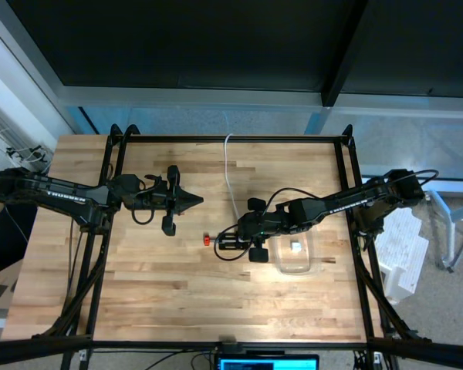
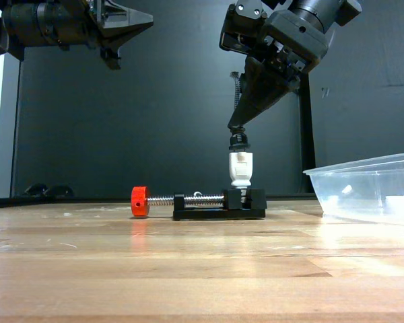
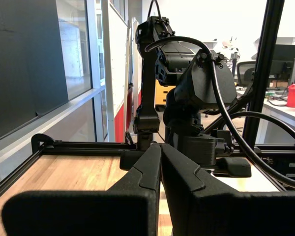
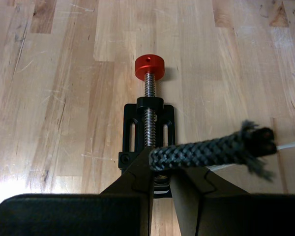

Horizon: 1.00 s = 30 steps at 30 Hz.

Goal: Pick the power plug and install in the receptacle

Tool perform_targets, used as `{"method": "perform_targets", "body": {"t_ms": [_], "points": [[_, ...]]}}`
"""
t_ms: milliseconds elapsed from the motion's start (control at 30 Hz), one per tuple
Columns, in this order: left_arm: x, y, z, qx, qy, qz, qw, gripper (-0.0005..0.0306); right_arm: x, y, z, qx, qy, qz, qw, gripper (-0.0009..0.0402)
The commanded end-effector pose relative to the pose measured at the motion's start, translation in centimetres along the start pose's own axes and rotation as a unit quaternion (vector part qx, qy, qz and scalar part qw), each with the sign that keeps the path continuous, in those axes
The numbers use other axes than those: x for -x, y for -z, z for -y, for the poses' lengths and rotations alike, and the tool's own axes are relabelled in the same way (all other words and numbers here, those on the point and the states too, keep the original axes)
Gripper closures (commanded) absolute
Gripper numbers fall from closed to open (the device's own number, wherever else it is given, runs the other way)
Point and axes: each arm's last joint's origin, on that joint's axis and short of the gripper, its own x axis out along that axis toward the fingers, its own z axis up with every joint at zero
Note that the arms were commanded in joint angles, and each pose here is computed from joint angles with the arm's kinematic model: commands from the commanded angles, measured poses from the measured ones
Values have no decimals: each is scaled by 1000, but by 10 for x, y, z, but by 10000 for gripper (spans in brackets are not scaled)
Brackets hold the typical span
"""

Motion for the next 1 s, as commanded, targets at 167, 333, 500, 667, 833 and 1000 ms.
{"method": "perform_targets", "body": {"t_ms": [167, 333, 500, 667, 833, 1000], "points": [[0, 0, 0, 0, 0, 0, 1000, 300, -11, 17, 0, 4, 2, -30, 1000, 393], [0, 0, 0, 0, 0, 0, 1000, 300, -13, 20, 0, 8, 1, -29, 1000, 393], [0, 0, 0, 0, 0, 0, 1000, 300, -10, 16, 0, 13, -3, -25, 1000, 393], [0, 0, 0, 0, 0, 0, 1000, 300, -7, 12, -1, 16, -5, -19, 1000, 392], [0, 0, 0, 0, 0, 0, 1000, 300, -6, 9, -1, 13, -13, -17, 1000, 374], [0, 0, 0, 0, 0, 0, 1000, 300, -4, 7, -1, 13, -12, -20, 1000, 352]]}}
